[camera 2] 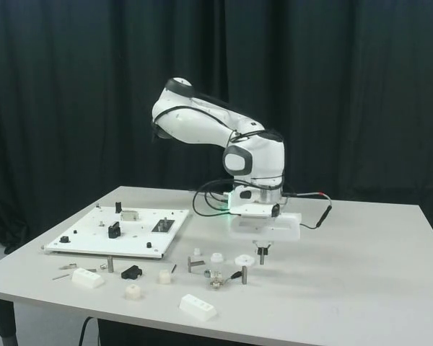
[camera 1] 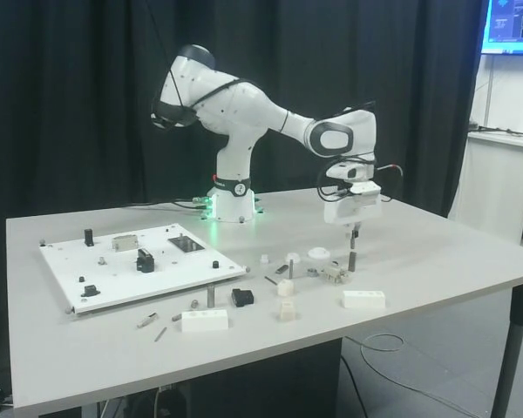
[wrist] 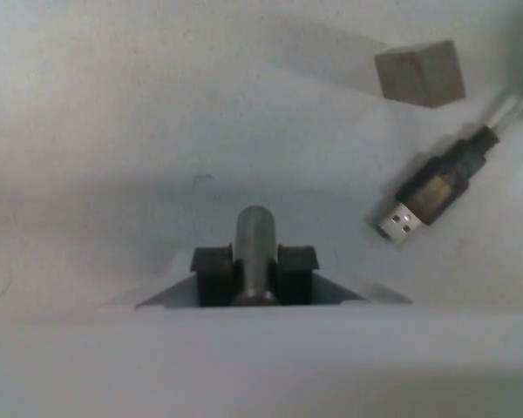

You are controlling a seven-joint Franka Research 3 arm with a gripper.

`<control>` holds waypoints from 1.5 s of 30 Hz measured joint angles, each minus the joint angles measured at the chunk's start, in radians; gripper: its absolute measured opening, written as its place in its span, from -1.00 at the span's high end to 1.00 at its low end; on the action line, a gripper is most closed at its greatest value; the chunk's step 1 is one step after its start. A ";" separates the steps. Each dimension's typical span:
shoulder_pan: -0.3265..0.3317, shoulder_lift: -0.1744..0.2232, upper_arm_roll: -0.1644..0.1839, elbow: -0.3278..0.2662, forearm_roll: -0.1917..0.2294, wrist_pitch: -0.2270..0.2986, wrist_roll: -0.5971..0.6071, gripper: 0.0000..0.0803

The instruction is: Place round peg 3.

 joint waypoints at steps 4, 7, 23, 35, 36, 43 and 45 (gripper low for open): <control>0.021 -0.009 -0.012 0.016 0.000 -0.012 -0.009 0.74; 0.029 -0.021 -0.018 0.026 0.000 -0.022 -0.018 0.74; 0.043 -0.090 -0.043 0.081 0.000 -0.044 -0.044 0.74; 0.044 -0.091 -0.040 0.091 0.020 -0.038 -0.039 -0.20; 0.044 -0.091 -0.037 0.091 0.024 -0.039 -0.037 -0.20; 0.035 -0.090 0.008 0.091 0.072 -0.086 -0.023 -0.95; 0.032 -0.089 0.024 0.091 0.088 -0.105 -0.019 -0.98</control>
